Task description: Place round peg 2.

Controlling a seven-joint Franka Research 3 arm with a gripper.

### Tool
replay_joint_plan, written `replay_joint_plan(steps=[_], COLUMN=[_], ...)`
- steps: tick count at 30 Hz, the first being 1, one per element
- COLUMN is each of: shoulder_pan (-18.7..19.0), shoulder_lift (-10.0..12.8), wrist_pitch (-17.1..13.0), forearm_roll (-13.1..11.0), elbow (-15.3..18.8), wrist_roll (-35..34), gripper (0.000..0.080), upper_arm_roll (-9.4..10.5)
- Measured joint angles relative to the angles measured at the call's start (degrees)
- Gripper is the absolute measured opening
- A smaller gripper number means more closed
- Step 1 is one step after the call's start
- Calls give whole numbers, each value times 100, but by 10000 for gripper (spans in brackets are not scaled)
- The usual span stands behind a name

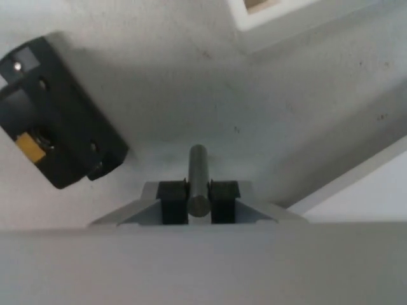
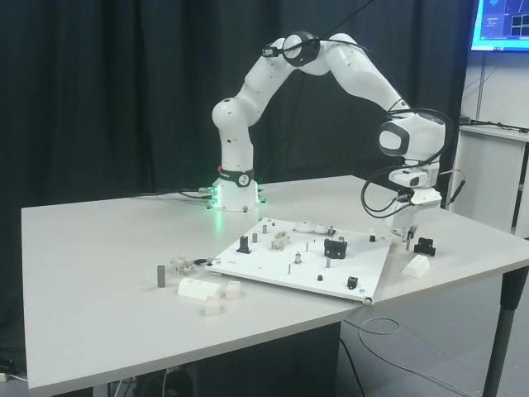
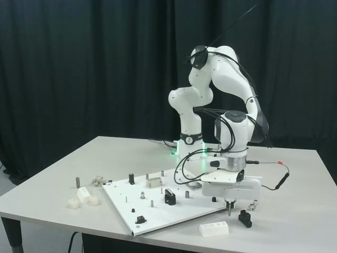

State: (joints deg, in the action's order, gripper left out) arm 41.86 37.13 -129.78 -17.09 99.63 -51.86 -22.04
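I see the gripper [image 1: 198, 202] closed on the peg [image 1: 198, 178]: in the wrist view the two black fingers [image 1: 170, 202] press the grey rod from both sides, low in the centre of the frame, and the rod hangs straight down between them. Under it is only bare table [image 1: 286, 114]. A black block [image 1: 54, 111] lies at the left of that frame, and the white edge of the board [image 1: 356, 184] crosses the lower right.

In the first room view the gripper [image 2: 408, 238] hangs at the right of the frame, just past the right corner of the board [image 2: 273, 269], near a black block [image 2: 425, 246] and a white block [image 2: 415, 265]. So the peg is held above the table, beside the board and not yet over it.

I judge that the carry to the hole is the step now. I would lift a little first, so the peg tip passes above the parts that stand on the board, then keep the rod vertical, centre it over the hole with the wrist camera, and go down slowly. Which hole is for peg 2, I cannot tell from here.
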Motion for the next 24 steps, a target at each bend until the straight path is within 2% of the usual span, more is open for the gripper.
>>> replay_joint_plan(steps=[7, 8, 12, 13, 18, 19, 24], shoulder_pan=[11, 13, 16, 16, 16, 16, 16], shoulder_lift=[1, 1, 1, 1, -6, -11, -66], wrist_pitch=[1, 2, 9, 13, 78, 101, 243], forearm_roll=[1, 3, 30, 36, 80, 92, 172], elbow=[6, 6, 6, 6, -1, -5, -22], wrist_roll=[-30, -30, -31, -34, -91, -106, -195], gripper=[74, 155, 155, 515, 515, 725, 725], upper_arm_roll=[12, 12, 12, 12, 10, 9, 2])
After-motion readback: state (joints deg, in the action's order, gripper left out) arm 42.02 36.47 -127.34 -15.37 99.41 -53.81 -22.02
